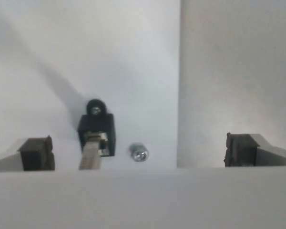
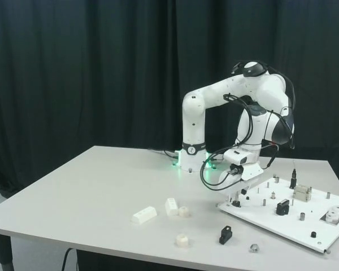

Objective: Remove Ethernet.

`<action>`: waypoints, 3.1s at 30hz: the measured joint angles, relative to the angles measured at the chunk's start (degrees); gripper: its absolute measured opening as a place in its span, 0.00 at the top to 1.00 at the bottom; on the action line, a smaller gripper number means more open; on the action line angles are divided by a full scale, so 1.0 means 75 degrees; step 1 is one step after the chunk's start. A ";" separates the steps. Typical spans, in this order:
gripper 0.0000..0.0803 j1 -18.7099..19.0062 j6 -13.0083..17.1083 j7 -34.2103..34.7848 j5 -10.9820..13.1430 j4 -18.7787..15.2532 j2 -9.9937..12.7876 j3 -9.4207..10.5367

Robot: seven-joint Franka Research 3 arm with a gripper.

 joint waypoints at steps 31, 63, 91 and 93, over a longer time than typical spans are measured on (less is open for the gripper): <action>0.00 0.1438 0.0702 0.0115 0.0996 -0.1410 -0.0002 -0.0037; 0.00 0.1557 0.0877 -0.0256 0.1466 -0.1584 -0.0002 0.0138; 0.90 0.1482 0.1674 -0.0328 0.1511 -0.1776 0.0017 0.0211; 0.90 0.1485 0.1674 -0.0328 0.1511 -0.1776 0.0017 0.0210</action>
